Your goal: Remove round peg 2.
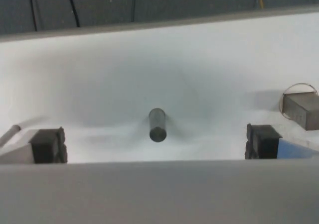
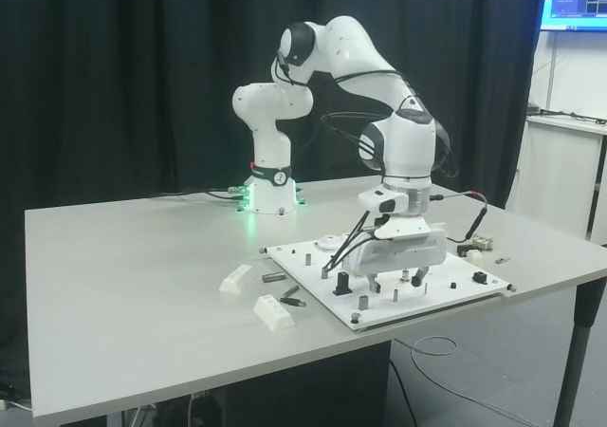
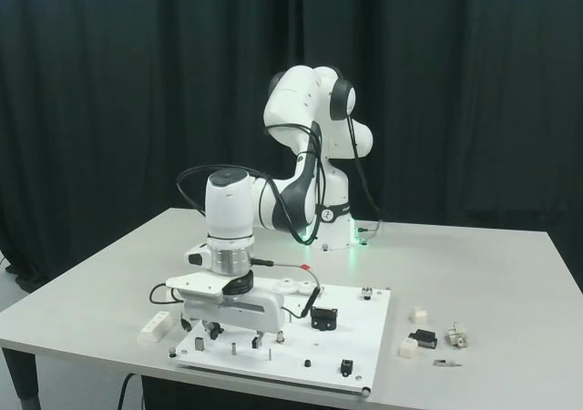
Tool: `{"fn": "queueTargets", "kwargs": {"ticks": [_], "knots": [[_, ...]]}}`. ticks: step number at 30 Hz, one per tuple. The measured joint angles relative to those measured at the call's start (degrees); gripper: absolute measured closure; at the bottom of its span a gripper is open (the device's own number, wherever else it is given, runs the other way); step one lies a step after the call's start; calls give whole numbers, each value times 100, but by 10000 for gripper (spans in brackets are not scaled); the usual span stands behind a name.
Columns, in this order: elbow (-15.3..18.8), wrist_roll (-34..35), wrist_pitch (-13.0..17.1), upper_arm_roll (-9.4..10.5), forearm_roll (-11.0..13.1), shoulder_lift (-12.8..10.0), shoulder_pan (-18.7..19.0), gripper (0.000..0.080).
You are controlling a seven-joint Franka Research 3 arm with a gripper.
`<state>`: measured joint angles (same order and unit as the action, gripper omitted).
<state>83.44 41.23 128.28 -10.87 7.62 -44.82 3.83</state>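
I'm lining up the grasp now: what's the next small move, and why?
Probably lower straight down. In the wrist view the short grey round peg stands upright on the white board, centred between the open gripper fingertips, which aren't touching it yet.

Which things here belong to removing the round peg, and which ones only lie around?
For the job:
- round peg
- white board
- pincer, open, either side of the peg

Lying about:
- white blocks
- small parts beside the board
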Motion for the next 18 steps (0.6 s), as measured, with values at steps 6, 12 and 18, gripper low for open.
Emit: {"fn": "queueTargets", "kwargs": {"ticks": [6, 12, 18], "knots": [[-8, 0, 0, 0, 0, -35, 4, 3], [-25, 0, 2, 0, 0, -68, 6, 3], [-31, -2, 2, 0, 0, -84, 6, 116]]}}
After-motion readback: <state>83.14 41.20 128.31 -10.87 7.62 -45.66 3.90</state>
